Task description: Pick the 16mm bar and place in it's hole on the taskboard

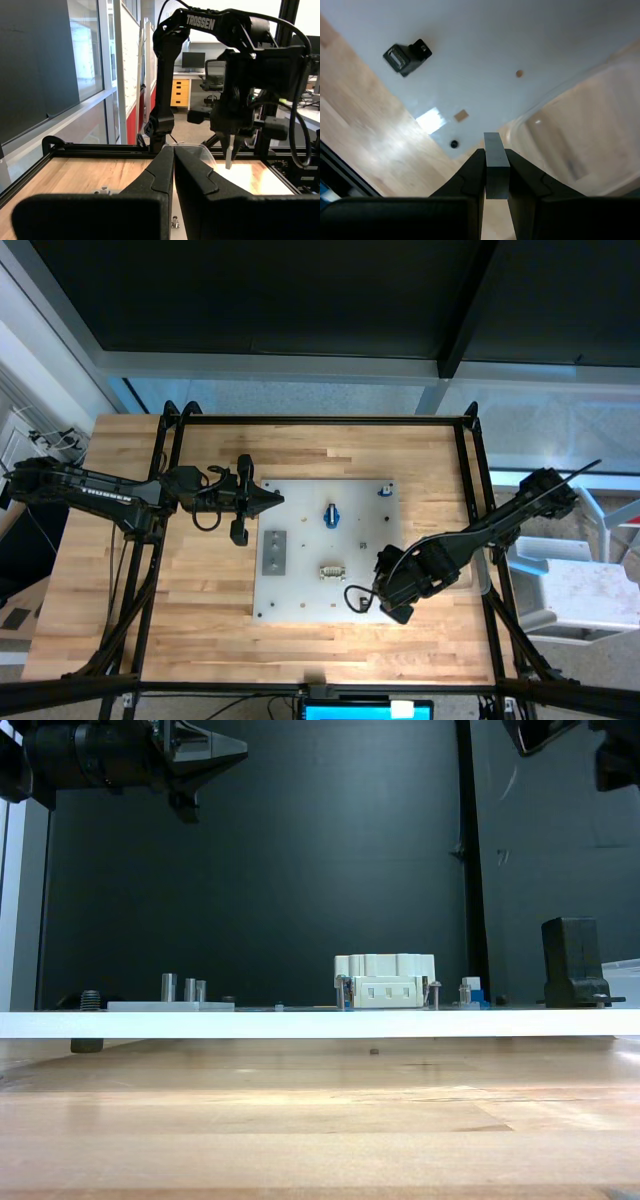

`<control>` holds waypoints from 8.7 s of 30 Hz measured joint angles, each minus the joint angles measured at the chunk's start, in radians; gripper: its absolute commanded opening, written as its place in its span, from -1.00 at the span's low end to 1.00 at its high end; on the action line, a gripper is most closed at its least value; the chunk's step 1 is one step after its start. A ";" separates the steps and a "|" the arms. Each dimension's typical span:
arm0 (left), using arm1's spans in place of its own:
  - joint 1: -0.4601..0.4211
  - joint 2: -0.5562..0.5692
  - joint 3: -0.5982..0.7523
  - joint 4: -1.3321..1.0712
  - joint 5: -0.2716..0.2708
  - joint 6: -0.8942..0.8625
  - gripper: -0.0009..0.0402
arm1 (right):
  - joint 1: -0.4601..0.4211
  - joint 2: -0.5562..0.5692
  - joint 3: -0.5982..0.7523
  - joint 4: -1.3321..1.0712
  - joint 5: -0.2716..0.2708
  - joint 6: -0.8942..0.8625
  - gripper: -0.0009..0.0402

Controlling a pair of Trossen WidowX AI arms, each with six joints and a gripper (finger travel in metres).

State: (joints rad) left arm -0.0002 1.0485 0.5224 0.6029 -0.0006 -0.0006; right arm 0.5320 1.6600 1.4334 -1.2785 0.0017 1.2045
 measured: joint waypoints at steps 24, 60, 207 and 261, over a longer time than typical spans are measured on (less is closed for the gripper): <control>0.000 0.000 0.000 0.000 0.000 0.000 -0.96 | 0.061 0.055 -0.008 0.044 0.084 0.706 -0.96; 0.000 0.000 0.000 0.000 0.000 0.000 -0.96 | 0.112 0.171 -0.045 0.134 0.103 1.013 -0.96; 0.000 0.000 0.000 0.000 0.000 0.000 -0.96 | 0.113 0.125 0.067 0.011 0.110 0.903 0.22; 0.000 0.000 0.000 0.000 0.000 0.000 -0.96 | 0.112 0.125 0.067 0.010 0.110 0.904 0.22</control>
State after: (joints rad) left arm -0.0002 1.0489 0.5228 0.6029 -0.0006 -0.0006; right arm 0.6437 1.7851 1.5005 -1.2682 0.1120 2.1082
